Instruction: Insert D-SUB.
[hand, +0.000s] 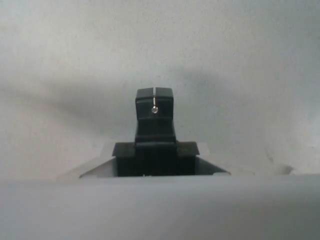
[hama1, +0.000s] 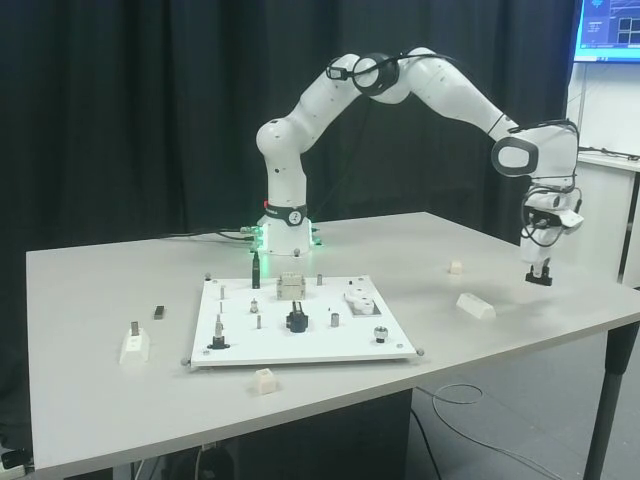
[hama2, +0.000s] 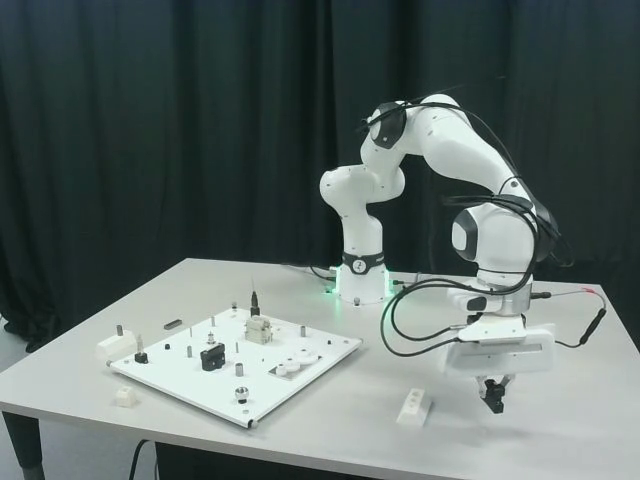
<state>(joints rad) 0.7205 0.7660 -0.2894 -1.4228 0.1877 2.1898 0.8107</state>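
Plug (hand: 154, 107), one black piece, sits clamped in the single claw (hama1: 539, 272) above bare table (hama1: 560, 300) near its edge, away from the one white board (hama1: 300, 345).

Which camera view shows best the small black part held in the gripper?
The wrist view: the small black part sits large and central there. Both room views show it only as a tiny dark tip under the gripper.

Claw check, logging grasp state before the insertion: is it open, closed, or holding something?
Claw: closed on a small black part, held above the grey table, away from the white board.
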